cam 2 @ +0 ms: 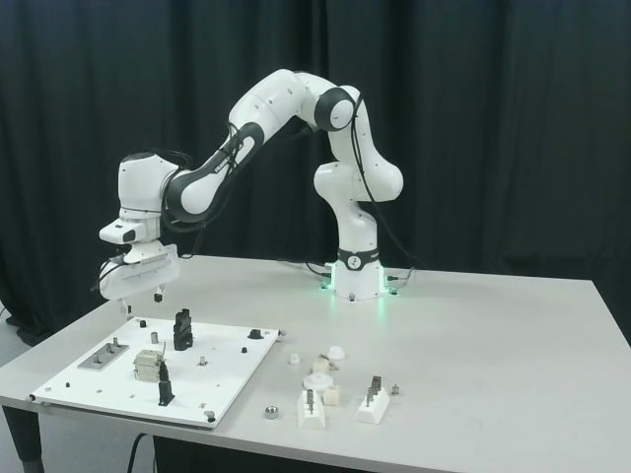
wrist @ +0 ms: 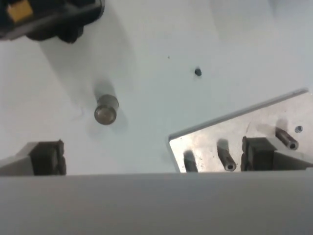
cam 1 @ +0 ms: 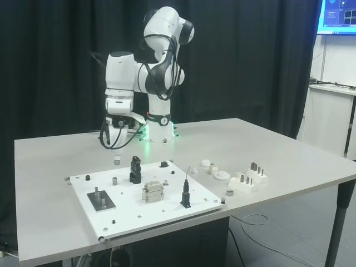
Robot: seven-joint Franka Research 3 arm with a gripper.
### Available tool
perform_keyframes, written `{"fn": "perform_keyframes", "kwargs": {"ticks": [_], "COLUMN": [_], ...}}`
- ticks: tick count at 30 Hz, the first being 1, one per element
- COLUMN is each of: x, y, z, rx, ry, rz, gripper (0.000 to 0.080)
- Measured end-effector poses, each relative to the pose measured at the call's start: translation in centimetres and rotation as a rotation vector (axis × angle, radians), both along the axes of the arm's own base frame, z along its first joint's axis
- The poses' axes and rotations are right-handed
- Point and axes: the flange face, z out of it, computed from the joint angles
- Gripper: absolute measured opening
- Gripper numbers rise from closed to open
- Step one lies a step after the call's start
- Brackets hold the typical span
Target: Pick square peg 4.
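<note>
A grey metal plate (wrist: 215, 139) (cam 1: 101, 200) (cam 2: 103, 357) lies on the white board (cam 1: 167, 214) and carries several short upright pegs (wrist: 227, 159). I cannot tell which of them is square peg 4. My gripper (wrist: 151, 155) (cam 2: 140, 301) hangs open above the board's back-left part, well above the plate, with nothing between its fingers (wrist: 46, 157). In the wrist view one fingertip overlaps the plate beside a peg (wrist: 286, 139). A lone round stud (wrist: 106, 110) stands on the board between the fingers' line and the board's far side.
On the board stand a black block (cam 1: 134, 169) (cam 2: 182, 330), a grey connector (cam 1: 151, 191) and a black stand with a thin probe (cam 1: 185, 197). White peg holders (cam 1: 249, 179) and white discs (cam 1: 214, 167) sit on the grey table to the board's right.
</note>
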Motion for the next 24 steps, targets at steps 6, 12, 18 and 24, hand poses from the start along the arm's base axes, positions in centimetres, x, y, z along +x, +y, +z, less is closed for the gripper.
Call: {"fn": "perform_keyframes", "kwargs": {"ticks": [6, 12, 18, 24], "x": [0.6, 1.4, 2.3, 3.2], "y": [1.3, 3.2, 5.6, 8.3], "z": [1.2, 2.5, 3.3, 3.8], "rx": [0.013, 0.034, 0.053, 0.059], "ry": [0.007, 0.016, 0.036, 0.065], "rz": [-0.025, -0.038, -0.062, -0.093], "gripper": [0.08, 0.08, 0.08, 0.08]}}
